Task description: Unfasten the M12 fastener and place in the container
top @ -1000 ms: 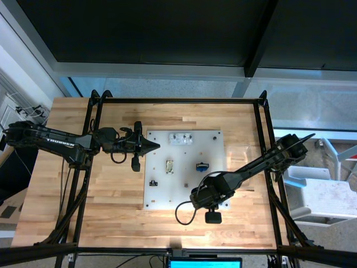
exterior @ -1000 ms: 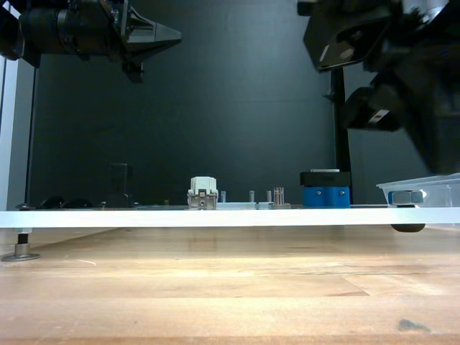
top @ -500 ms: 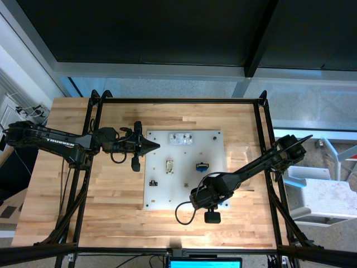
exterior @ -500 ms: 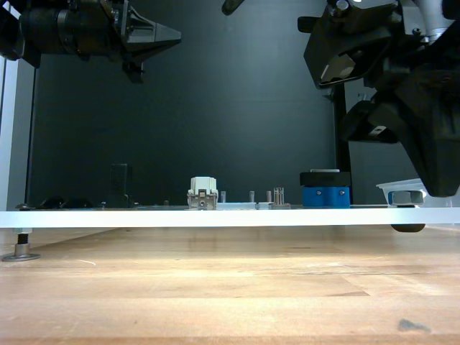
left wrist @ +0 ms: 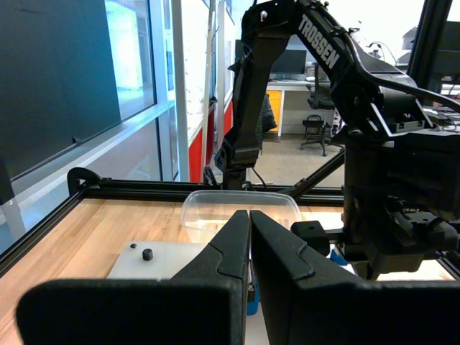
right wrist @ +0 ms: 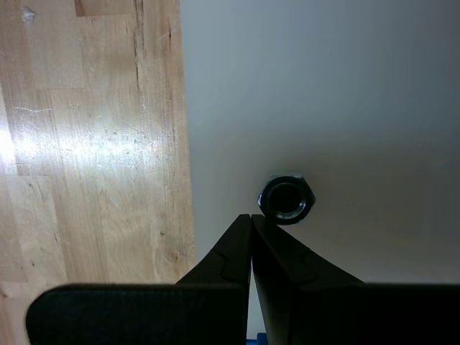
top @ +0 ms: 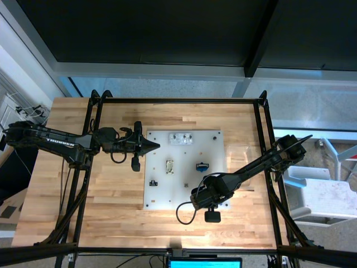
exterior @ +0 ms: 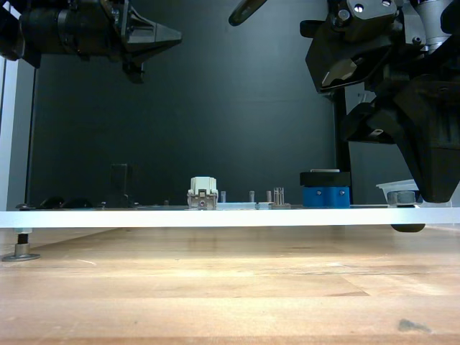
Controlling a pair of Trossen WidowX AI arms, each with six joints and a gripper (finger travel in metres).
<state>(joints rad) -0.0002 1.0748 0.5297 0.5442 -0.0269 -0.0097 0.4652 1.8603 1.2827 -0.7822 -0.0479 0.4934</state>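
The silver nut (right wrist: pixel 287 199) sits on its stud, low against the white board (right wrist: pixel 345 93), its centre dark. My right gripper (right wrist: pixel 251 215) is shut, its tips just beside the nut with nothing between the fingers. In the low view the nut (exterior: pixel 400 196) stands just left of the right gripper (exterior: pixel 437 195), which reaches down to board level. From above, the right gripper (top: pixel 209 193) covers the stud at the board's near right edge. The clear container (top: pixel 240 153) lies on the table right of the board and looks bare. My left gripper (top: pixel 153 146) hovers shut at the board's far left.
On the white board (top: pixel 184 184) stand a blue block (top: pixel 201 166), a grey connector (top: pixel 169 166) and a small black part (top: pixel 153 183). A black post (left wrist: pixel 147 254) stands at the board's far right corner. Black frame rails (top: pixel 178 101) border the table.
The right gripper has come down from above to board level beside the nut. The left arm has not moved.
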